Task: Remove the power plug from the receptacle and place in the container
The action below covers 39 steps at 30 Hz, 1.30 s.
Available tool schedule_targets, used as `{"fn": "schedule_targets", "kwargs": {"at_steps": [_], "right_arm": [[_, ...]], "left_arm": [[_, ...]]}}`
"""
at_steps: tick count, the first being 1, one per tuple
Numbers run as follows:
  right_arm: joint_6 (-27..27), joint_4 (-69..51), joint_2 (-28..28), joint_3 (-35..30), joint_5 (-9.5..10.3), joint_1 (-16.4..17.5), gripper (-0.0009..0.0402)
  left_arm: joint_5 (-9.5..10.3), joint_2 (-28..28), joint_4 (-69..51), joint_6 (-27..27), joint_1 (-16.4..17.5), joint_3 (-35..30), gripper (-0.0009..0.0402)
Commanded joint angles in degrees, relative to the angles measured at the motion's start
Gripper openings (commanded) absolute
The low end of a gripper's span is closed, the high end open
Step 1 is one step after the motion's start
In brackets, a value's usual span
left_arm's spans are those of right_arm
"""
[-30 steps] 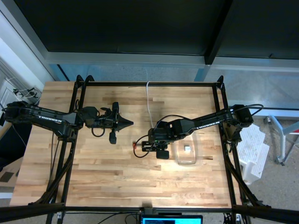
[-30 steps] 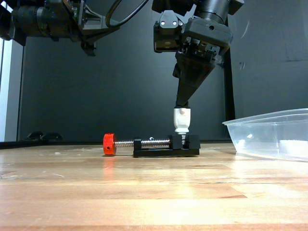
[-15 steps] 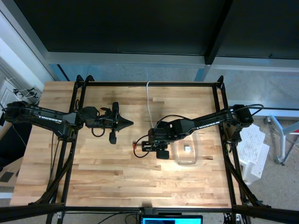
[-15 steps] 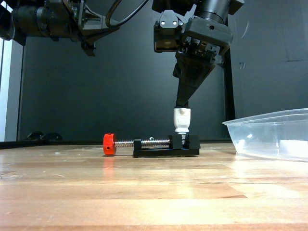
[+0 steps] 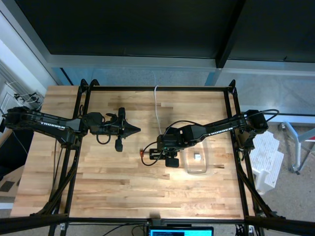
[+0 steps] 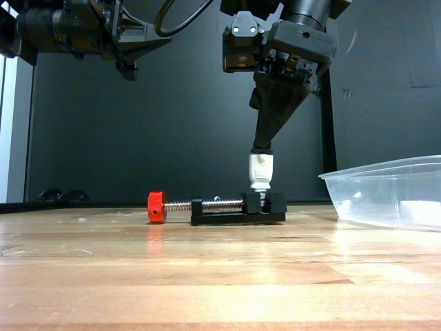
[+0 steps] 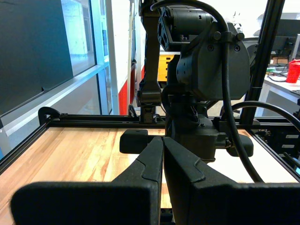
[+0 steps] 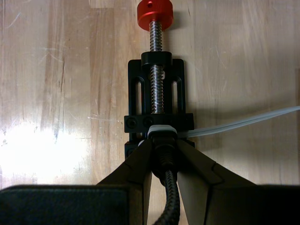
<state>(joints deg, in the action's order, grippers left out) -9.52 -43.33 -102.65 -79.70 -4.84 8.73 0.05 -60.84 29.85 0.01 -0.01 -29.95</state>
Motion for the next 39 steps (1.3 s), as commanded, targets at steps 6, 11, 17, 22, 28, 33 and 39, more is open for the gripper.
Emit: {"fn": "schedule_targets", "kwargs": {"at_steps": [6,11,17,22,28,33,39], "right_arm": [[-0.04,-0.22,1.33,-0.26,-0.09,-0.09,0.0000],[-0.07,-0.92,2.10,-0.28,-0.09,-0.11,0.0000],[-0.09,-3.52,4.11,-0.48,-0.09,-0.11,0.0000],[-0.31,-7.91,6.93,0.15,-0.11,-0.02,0.0000],[-0.98,-8.68,13.00,5.95,-0.11,1.18,0.0000],[-2.49,-8.83,17.31,11.15,-0.11,2.56,0.0000],[-4.90,-8.59,21.29,17.44,-0.13,4.50,0.0000]], "left_arm": [[-0.02,-0.02,0.00,0.00,0.00,0.00,0.0000],[-0.02,-0.02,0.00,0.00,0.00,0.00,0.0000],[-0.02,-0.02,0.02,0.00,0.00,0.00,0.0000],[-0.02,-0.02,0.04,0.00,0.00,0.00,0.0000],[-0.02,0.00,0.04,0.00,0.00,0.00,0.0000],[-0.02,-0.02,0.00,0.00,0.00,0.00,0.0000],[-0.02,-0.02,0.02,0.00,0.00,0.00,0.0000]]}}
